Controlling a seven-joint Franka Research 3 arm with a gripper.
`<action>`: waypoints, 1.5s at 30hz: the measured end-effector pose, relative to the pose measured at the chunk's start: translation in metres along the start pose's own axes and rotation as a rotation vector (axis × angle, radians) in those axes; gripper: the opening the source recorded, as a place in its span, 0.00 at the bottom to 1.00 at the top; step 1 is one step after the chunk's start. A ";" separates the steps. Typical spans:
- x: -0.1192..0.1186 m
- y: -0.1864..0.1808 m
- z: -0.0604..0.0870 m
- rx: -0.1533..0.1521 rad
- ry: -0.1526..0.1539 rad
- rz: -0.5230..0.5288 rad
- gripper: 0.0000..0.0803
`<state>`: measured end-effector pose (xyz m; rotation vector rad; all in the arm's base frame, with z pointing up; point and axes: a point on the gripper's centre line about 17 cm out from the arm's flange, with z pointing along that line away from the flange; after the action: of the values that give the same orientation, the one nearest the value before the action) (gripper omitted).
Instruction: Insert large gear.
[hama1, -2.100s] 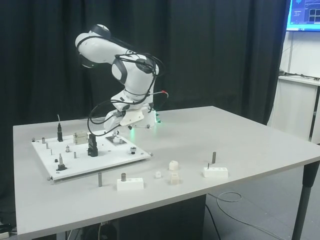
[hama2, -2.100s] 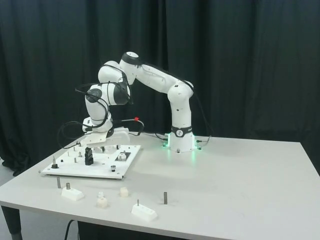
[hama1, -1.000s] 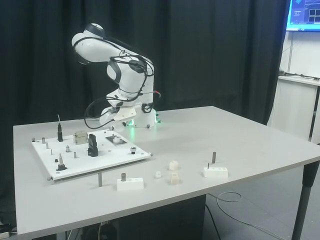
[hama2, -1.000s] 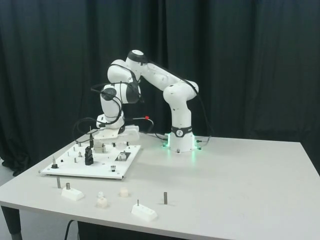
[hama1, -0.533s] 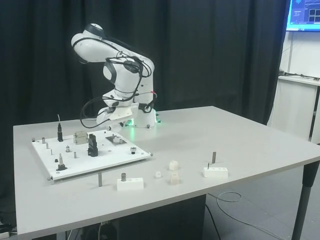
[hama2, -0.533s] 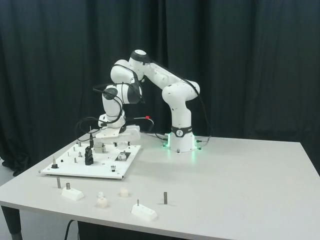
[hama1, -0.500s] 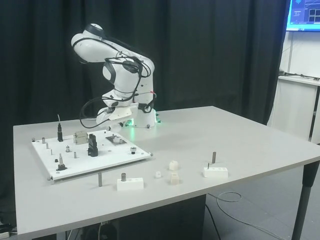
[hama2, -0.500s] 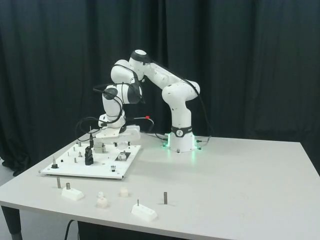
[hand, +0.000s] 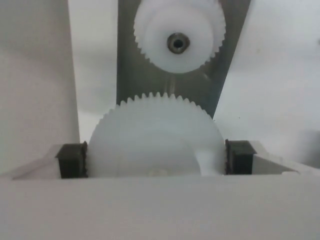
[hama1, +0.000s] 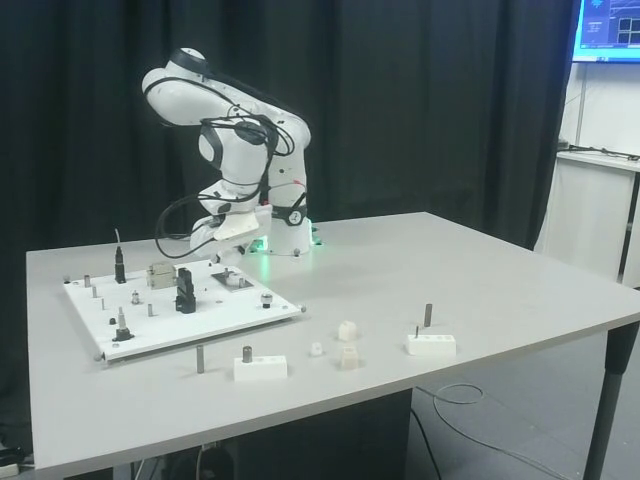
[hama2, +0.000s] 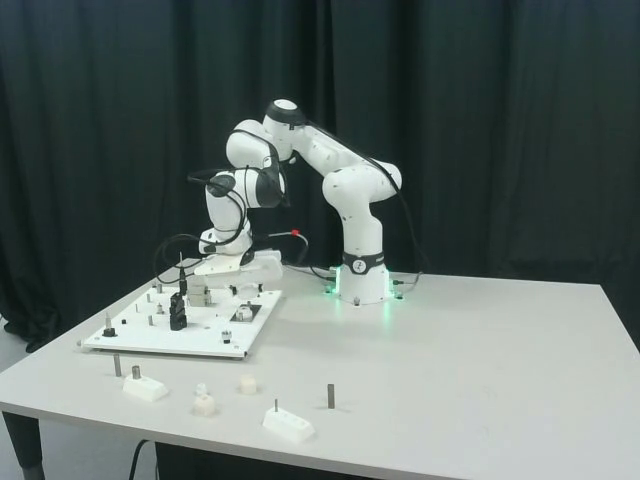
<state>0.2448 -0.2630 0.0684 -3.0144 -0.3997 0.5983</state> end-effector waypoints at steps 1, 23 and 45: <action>0.000 0.000 0.001 0.001 0.003 -0.002 0.74; -0.008 0.001 0.012 0.033 0.093 -0.041 0.74; 0.000 0.006 0.022 0.040 0.185 -0.076 0.74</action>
<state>0.2378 -0.2690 0.0475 -2.9665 -0.4824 0.3146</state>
